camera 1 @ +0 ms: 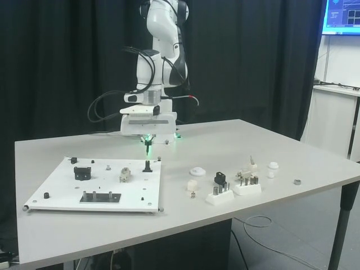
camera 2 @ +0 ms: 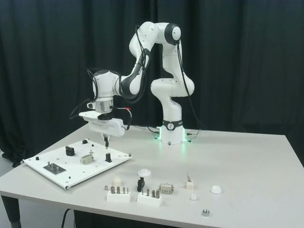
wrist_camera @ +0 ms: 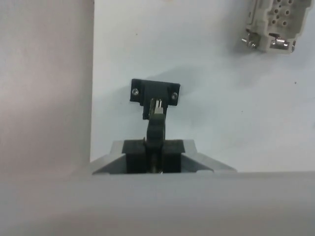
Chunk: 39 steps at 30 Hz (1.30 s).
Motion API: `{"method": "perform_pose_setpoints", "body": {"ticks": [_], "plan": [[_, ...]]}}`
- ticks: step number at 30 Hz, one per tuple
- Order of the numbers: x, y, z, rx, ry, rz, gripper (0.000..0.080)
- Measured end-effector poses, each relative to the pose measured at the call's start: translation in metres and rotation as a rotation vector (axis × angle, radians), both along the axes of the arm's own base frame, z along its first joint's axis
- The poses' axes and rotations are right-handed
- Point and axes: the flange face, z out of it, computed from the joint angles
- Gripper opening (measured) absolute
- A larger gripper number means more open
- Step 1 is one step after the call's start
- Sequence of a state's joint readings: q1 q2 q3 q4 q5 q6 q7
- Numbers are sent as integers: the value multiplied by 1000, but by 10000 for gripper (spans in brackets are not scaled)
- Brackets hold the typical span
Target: Insert USB.
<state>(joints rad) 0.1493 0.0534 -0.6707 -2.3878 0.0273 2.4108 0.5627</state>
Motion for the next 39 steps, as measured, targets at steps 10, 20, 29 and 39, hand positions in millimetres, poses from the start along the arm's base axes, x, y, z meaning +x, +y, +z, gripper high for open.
{"method": "perform_pose_setpoints", "body": {"ticks": [10,20,29,39], "plan": [[-2,1,-3,0,1,-5,64],[-7,0,-7,6,2,-66,64],[-8,-1,-10,17,2,-87,64],[-8,-1,-13,16,9,-88,64]]}}
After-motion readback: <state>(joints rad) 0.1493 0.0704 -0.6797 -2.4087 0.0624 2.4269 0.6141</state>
